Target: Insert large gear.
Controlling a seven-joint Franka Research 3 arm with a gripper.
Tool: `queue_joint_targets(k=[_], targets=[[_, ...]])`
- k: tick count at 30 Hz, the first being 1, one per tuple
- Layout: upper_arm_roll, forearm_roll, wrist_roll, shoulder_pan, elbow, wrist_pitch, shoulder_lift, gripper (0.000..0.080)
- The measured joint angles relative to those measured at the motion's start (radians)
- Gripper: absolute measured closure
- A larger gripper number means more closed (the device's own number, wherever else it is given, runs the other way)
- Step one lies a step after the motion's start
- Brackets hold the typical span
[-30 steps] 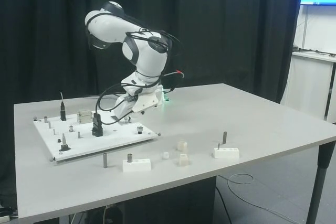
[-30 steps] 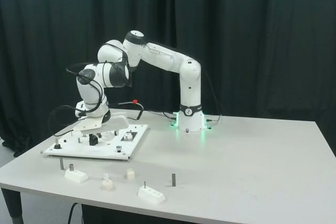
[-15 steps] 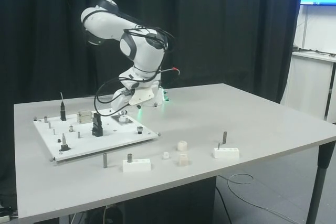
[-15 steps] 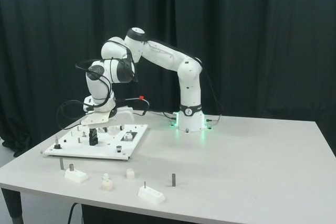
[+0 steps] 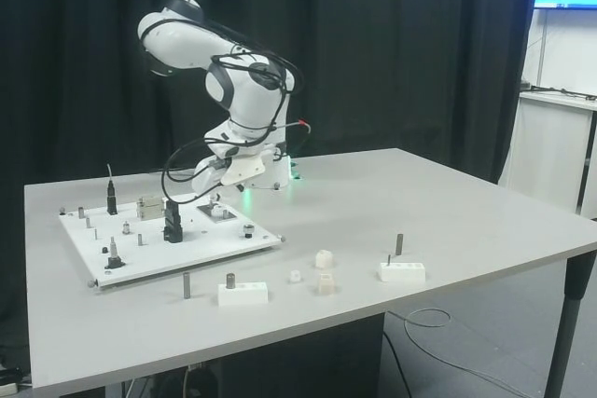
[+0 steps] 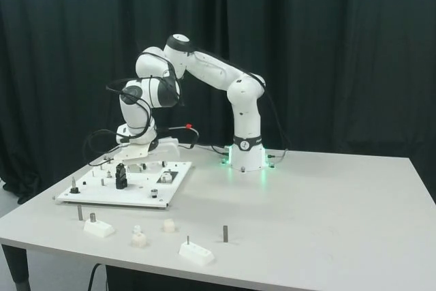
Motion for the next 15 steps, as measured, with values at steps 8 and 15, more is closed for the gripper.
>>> queue_joint_targets(k=[8,15], targets=[[0.016,0.0,0.029,-0.083,-0.103,0.022,0.0,0.0209],[0.039,-0.01,0.048,-0.154,-0.182,0.037,0.0,0.0209]])
